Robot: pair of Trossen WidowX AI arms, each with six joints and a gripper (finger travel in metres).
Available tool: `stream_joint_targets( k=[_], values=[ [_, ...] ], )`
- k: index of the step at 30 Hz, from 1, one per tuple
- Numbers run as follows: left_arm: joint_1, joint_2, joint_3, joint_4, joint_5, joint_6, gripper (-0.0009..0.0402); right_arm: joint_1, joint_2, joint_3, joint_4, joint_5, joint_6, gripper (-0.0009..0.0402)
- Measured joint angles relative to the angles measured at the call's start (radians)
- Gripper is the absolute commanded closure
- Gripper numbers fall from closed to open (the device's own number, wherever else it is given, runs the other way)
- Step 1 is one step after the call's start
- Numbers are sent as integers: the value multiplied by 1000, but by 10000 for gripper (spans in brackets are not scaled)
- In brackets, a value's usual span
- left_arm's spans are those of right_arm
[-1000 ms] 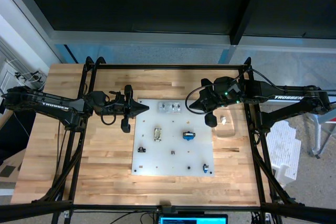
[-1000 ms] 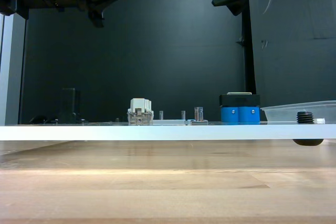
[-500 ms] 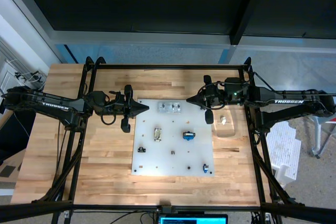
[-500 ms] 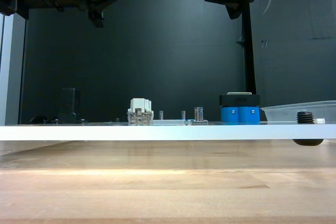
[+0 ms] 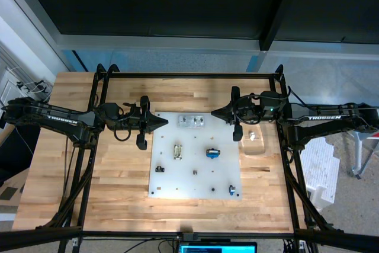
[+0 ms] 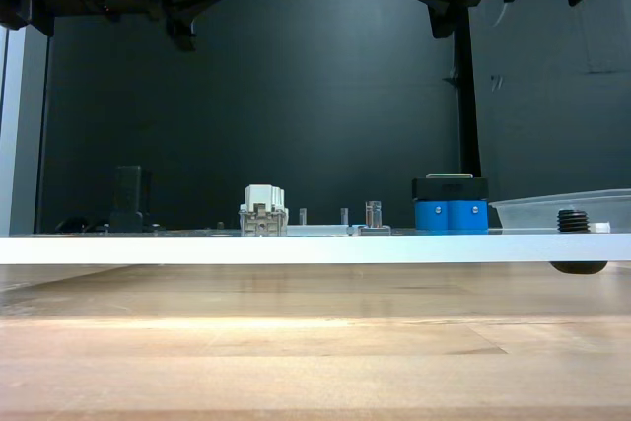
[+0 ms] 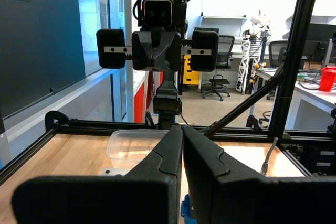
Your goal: Pick the RJ45 connector and install on taskboard
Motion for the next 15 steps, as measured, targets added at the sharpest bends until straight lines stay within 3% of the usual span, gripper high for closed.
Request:
stream_joint_targets(
  k=[15],
  values=[
    [0, 0, 0, 0, 0, 0, 393, 10, -32, -89, 106, -16, 57, 393]
  ],
)
